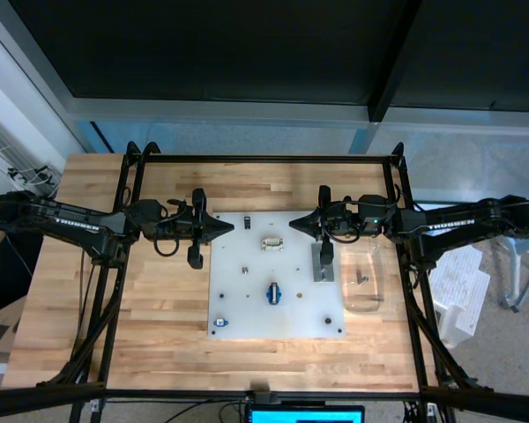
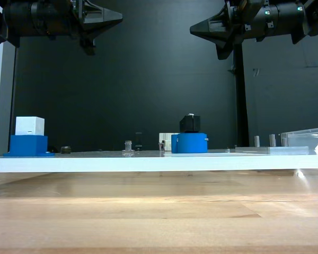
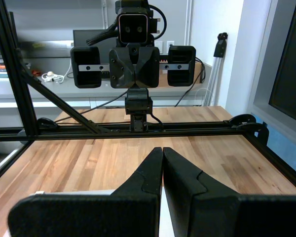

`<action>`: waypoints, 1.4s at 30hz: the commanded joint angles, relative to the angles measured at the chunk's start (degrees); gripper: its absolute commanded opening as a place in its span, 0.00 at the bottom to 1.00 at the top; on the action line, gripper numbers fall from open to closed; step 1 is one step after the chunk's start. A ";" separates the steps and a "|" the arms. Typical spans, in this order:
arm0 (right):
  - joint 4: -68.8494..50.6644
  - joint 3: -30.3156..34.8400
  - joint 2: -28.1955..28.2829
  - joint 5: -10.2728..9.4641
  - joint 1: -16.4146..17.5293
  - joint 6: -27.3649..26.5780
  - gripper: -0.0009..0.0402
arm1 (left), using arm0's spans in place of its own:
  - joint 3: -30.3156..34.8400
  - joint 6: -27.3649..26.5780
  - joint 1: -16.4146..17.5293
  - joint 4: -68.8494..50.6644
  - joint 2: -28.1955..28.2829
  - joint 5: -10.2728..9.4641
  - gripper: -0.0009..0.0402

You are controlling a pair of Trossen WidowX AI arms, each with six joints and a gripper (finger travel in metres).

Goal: Pick the 16mm cylinder and install on the taskboard

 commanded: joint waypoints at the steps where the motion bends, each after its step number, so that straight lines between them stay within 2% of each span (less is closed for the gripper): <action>1: 0.94 0.00 0.00 -0.04 0.02 0.11 0.02 | 0.02 0.02 0.02 0.00 0.00 0.00 0.02; 11: 0.83 0.00 0.00 -0.02 0.04 0.22 0.02 | 0.02 0.02 0.02 0.00 0.00 0.00 0.02; 14: -2.01 0.72 -0.02 0.96 0.15 2.89 0.02 | 0.02 0.02 0.02 -0.02 0.00 0.00 0.02; 25: -43.21 12.87 0.13 1.53 5.42 3.08 0.02 | 0.02 0.02 0.02 0.00 0.00 0.00 0.02; 33: -62.34 16.81 0.13 1.88 9.20 4.70 0.02 | 0.02 0.02 0.00 0.00 0.00 0.00 0.02; 36: -68.22 17.07 0.13 4.52 11.28 5.20 0.04 | 0.02 0.02 0.02 0.00 0.00 0.02 0.02; 38: -71.67 17.05 0.13 5.62 12.59 6.36 0.07 | 0.02 0.02 0.02 0.00 0.00 0.02 0.02; 42: -78.42 17.05 0.13 5.60 15.17 9.53 0.14 | 0.02 0.02 0.02 0.00 0.00 0.00 0.02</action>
